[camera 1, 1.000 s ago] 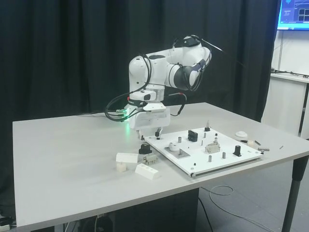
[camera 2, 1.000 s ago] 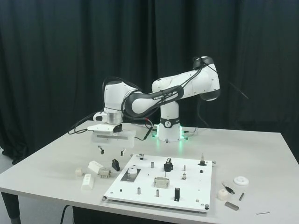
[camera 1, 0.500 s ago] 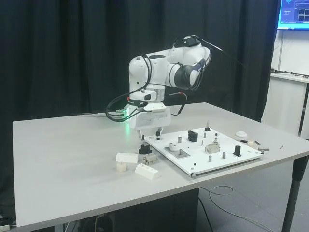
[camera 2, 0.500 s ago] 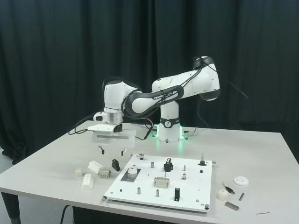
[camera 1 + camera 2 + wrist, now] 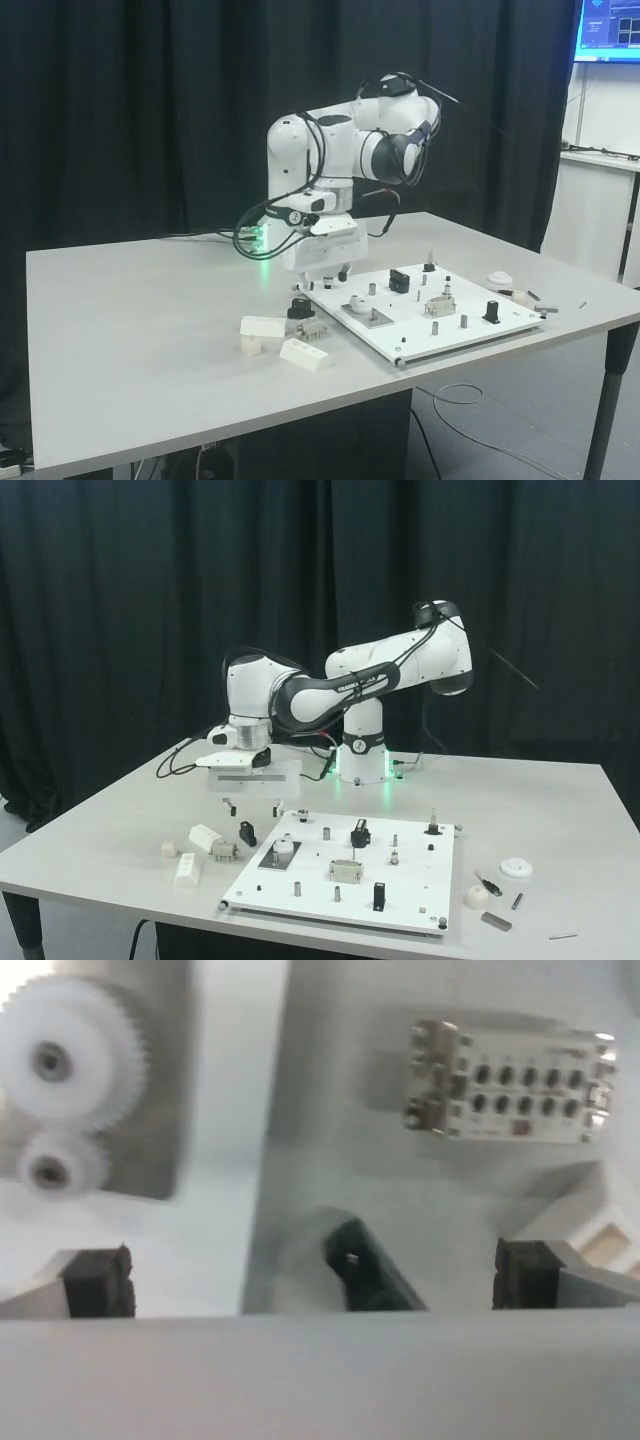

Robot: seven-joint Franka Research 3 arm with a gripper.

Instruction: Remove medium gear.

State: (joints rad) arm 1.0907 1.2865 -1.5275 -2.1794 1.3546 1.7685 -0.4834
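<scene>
The white medium gear (image 5: 70, 1055) sits on a grey plate (image 5: 150, 1130), meshed with a smaller white gear (image 5: 50, 1170). In the room views the gear (image 5: 284, 846) (image 5: 356, 304) stands near the left end of the white board (image 5: 400, 892) (image 5: 455, 338). My gripper (image 5: 310, 1278) (image 5: 254, 808) (image 5: 322, 278) hangs open above the board's left edge, short of the gear and holding nothing. One black fingertip (image 5: 95, 1282) is over the board, the other over the table.
A black piece (image 5: 365, 1270) (image 5: 246, 832), a pinned connector (image 5: 510, 1085) (image 5: 222, 851) and white blocks (image 5: 204, 837) lie on the table left of the board. The board carries several pegs and fixtures. A large white gear (image 5: 516, 866) lies off the board's right end.
The arm has swung toward the board, carrying the open gripper from above the loose parts to the board's left edge.
</scene>
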